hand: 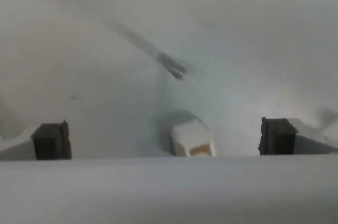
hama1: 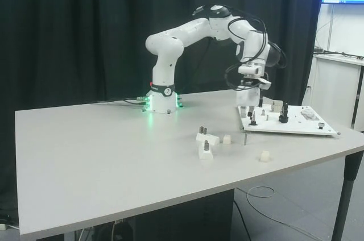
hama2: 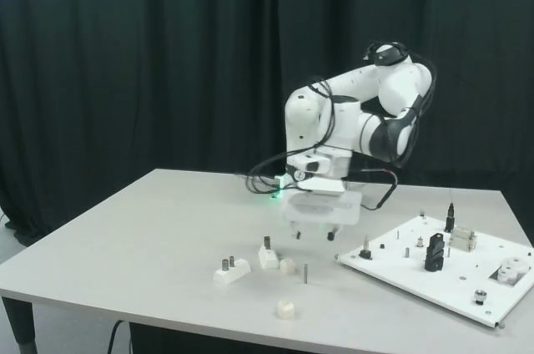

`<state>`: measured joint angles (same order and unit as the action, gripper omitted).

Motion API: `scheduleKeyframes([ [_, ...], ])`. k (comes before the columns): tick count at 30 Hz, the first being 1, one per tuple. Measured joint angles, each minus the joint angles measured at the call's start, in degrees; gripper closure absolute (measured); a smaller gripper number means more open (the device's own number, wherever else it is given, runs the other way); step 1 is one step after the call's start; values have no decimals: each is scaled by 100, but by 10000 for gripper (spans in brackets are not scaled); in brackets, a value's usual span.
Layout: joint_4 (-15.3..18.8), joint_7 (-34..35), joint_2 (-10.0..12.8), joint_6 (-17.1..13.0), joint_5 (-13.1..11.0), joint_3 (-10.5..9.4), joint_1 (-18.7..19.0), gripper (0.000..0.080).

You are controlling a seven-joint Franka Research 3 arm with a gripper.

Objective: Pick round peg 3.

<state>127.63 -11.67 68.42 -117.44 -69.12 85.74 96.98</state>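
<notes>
My gripper (hand: pixel 164 138) is open, its two black fingertips (hand: pixel 51 140) wide apart with nothing between them. It hangs above the table near the white board's corner (hama1: pixel 249 104) (hama2: pixel 314 235). Below it, a thin upright peg (hand: pixel 173 68) (hama2: pixel 305 273) (hama1: pixel 244 138) stands alone on the table. A small white cube (hand: pixel 193 139) (hama2: pixel 288 266) (hama1: pixel 226 139) sits close by. Short grey pegs stand in white blocks (hama2: pixel 231 271) (hama1: pixel 206 151) further out. I cannot tell which one is round peg 3.
A white board (hama1: pixel 296 126) (hama2: pixel 467 279) carrying black and grey parts lies at the table's end beside the gripper. A small white round piece (hama1: pixel 264 155) (hama2: pixel 286 310) sits near the front edge. The arm's base (hama1: pixel 161 102) glows green.
</notes>
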Motion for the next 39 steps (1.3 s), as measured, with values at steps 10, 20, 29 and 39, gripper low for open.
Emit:
scheduleKeyframes([
  [10,175,662,-5,42,-148,17,-406,3],
  [20,312,1973,-5,80,-523,120,-829,3],
  [29,368,1998,-5,408,-701,272,-1188,3],
  [39,365,1788,-4,790,-905,354,-1559,3],
])
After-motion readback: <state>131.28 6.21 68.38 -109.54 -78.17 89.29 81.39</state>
